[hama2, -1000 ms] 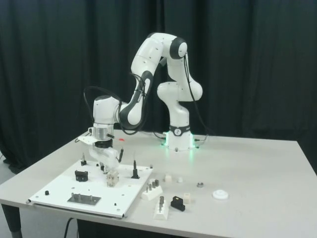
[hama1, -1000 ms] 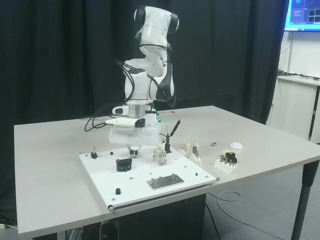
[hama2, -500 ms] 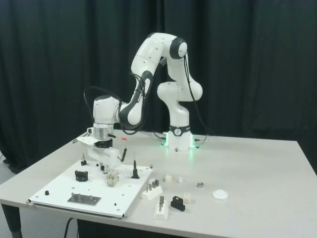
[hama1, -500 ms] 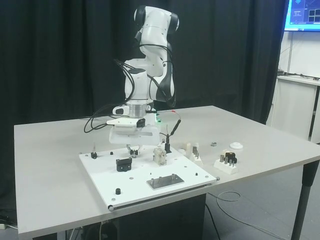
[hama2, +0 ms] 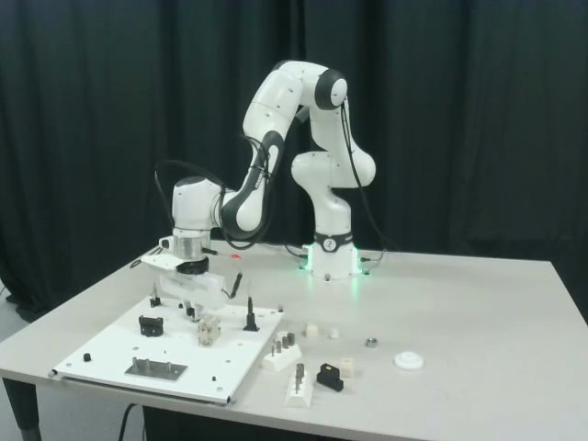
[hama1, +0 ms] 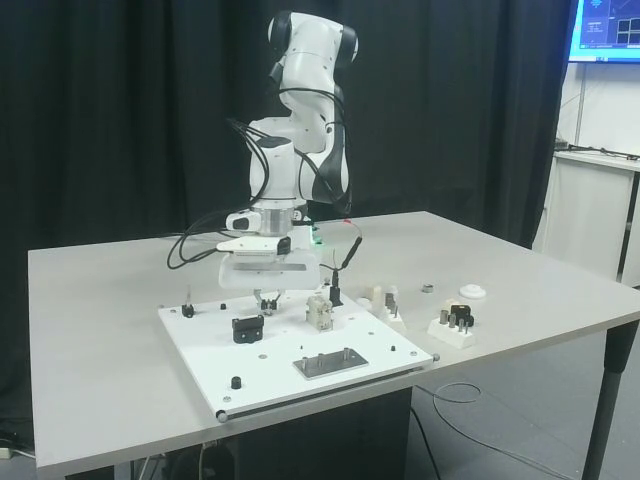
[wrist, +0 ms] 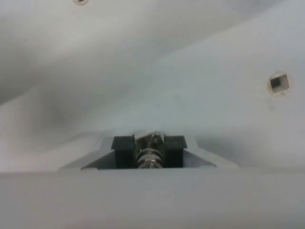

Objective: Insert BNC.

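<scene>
The white robot arm [hama2: 276, 138] bends over a white board [hama1: 290, 345] that lies flat on the grey table [hama1: 100, 300]. Its claw [hama1: 267, 297] points straight down and hangs just above the board, near the board's back edge.

From the wrist view, the claw's two black fingers [wrist: 123, 151] stand close together with a small shiny metal plug [wrist: 150, 155] squeezed between them. So the claw is closed on the plug. The plug is held over the white board and is not in any hole. A little square hole [wrist: 277, 83] shows in the board, well apart from the plug.

On the board, a small black block [hama1: 247, 328] sits in front of the claw. A small white block [hama1: 319, 309] sits just beside the claw. A thin black post [hama1: 336, 290] stands upright next to the white block. A grey metal plate [hama1: 325, 363] with two short pins lies near the front of the board. A tiny black knob [hama1: 236, 383] sits close to the front edge.

Off the board, on the table, there is a white holder [hama1: 452, 327] with dark pegs in it and a white round ring [hama1: 473, 291]. A green light [hama2: 304, 264] glows at the foot of the arm.
</scene>
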You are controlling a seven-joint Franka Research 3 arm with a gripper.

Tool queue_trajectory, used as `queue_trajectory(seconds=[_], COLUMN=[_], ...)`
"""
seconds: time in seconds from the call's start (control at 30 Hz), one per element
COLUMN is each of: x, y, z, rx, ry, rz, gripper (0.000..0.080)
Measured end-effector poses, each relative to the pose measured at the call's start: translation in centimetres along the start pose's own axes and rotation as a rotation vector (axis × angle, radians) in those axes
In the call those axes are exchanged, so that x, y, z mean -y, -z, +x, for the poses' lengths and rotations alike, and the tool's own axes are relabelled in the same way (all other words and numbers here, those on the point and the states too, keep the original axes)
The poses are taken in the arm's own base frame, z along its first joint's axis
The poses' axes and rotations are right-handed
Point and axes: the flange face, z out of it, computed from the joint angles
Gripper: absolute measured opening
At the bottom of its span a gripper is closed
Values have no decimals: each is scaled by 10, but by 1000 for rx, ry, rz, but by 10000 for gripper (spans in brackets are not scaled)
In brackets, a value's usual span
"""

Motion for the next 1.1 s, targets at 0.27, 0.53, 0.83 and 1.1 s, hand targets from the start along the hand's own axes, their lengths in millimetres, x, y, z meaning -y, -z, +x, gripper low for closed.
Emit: queue_trajectory(seconds=[0.27, 0.53, 0.83, 1.1], x=[0, 1, 3, 4], y=[0, 0, 0, 0], z=[1, 3, 5, 7], rx=[7, 19, 39, 52], ry=[55, 100, 166, 215], rz=[-2, -6, -13, -16], gripper=[125, 125, 125, 125])
